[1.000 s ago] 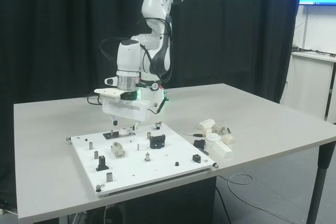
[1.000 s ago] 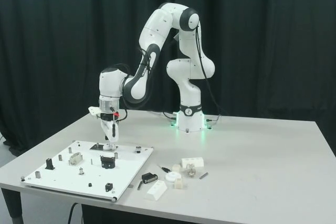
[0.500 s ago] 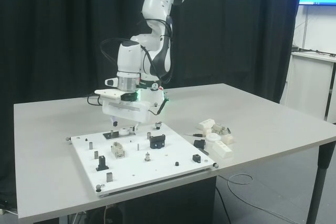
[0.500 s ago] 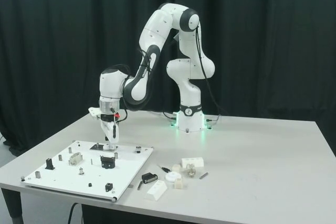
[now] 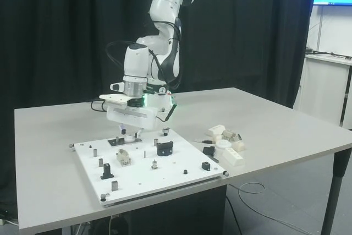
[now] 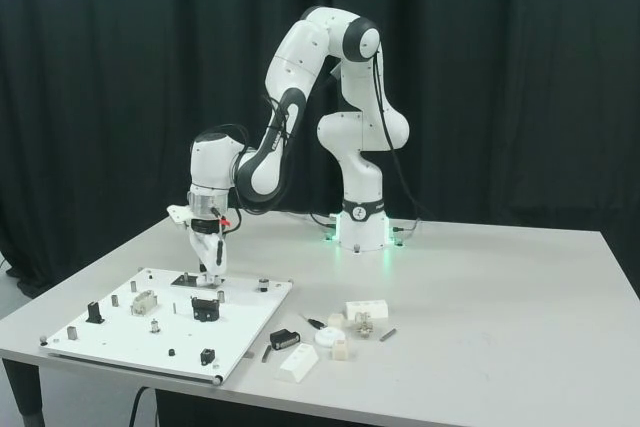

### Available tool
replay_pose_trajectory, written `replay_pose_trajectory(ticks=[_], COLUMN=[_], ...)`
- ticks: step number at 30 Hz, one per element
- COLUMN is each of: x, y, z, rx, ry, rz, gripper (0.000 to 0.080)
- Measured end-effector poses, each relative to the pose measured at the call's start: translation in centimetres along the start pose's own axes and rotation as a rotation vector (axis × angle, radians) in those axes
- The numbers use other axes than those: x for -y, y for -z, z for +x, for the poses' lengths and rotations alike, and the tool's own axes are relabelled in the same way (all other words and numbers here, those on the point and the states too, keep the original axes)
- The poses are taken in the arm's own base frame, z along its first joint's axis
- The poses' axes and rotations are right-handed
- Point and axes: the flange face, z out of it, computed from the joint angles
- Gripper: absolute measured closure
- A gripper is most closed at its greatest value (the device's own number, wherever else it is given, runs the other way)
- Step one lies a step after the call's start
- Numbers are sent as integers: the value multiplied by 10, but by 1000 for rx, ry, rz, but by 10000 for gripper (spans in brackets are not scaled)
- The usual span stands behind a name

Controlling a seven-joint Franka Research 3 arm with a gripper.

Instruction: Remove medium gear.

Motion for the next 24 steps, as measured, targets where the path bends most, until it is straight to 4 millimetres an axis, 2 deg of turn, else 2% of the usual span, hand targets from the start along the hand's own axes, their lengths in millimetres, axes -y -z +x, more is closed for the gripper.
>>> replay_pose_trajectory(ticks=[2,3,8,9,24], x=[0,0,1,1,1], y=[0,0,0,0,0], z=[0,0,-1,-1,0], rx=[-2,-3,-2,-1,2], ry=[8,9,9,7,2], rz=[1,1,3,3,8], gripper=[36,408,408,523,522])
